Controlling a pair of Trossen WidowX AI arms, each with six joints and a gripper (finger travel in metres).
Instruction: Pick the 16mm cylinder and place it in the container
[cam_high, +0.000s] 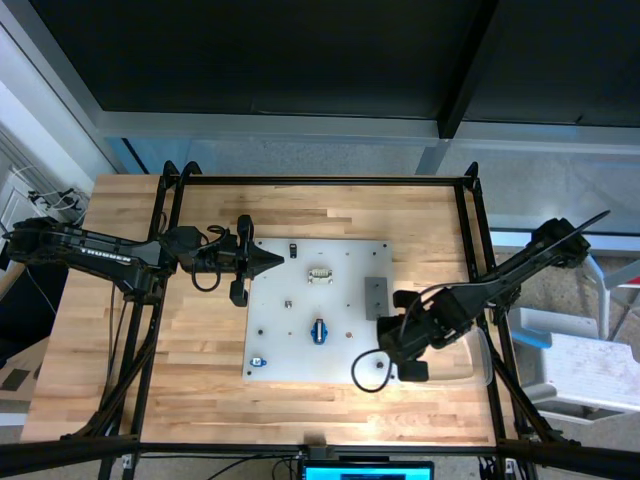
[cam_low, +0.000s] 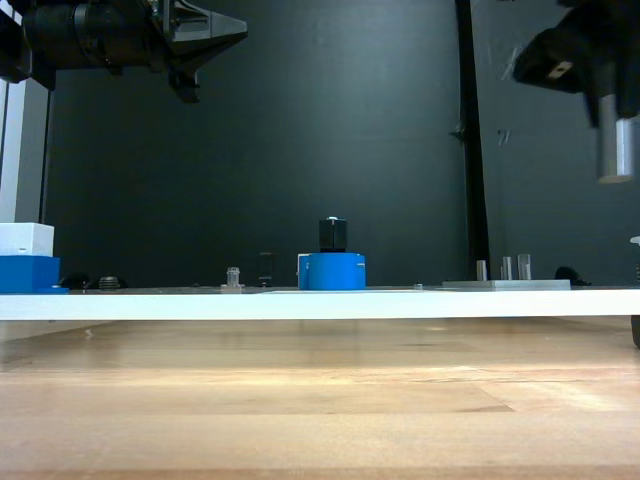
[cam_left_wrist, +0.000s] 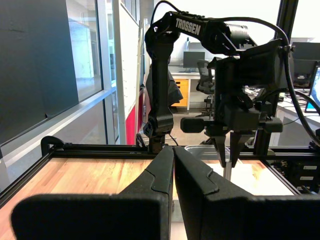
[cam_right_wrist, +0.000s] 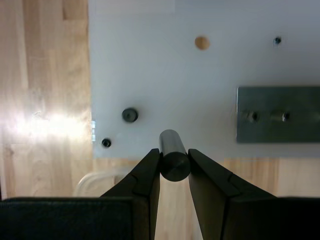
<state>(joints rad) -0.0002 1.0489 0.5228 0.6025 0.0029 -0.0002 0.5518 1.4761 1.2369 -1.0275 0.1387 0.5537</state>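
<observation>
Between the fingers of the right gripper (cam_right_wrist: 174, 151), the peg (cam_right_wrist: 174, 162) is sitting pinched. The fingers are closing narrowly on its round sides near one end, so most of its length is sticking out past the tips. Seen from table height, it is hanging upright below the gripper, well above the white board (cam_high: 300, 350). The gripper is hovering over the board's right edge, near the grey block (cam_right_wrist: 277, 114), and a rounded corner of the clear tub (cam_right_wrist: 100, 175) is showing just beside the board on the wooden table (cam_high: 200, 400). The left gripper (cam_high: 270, 258) is waiting, raised, at the board's far left edge, its fingers pressed together on nothing.

The peg is looking like solid metal: stiff, heavy for its size, smooth and probably slippery. Being round, it is likely to roll or twist if the pinch is sitting off centre, so a hold across its full width is suiting it best. It is hardly fragile, though it may be bouncing in a thin tub, so a low release is looking wise.
</observation>
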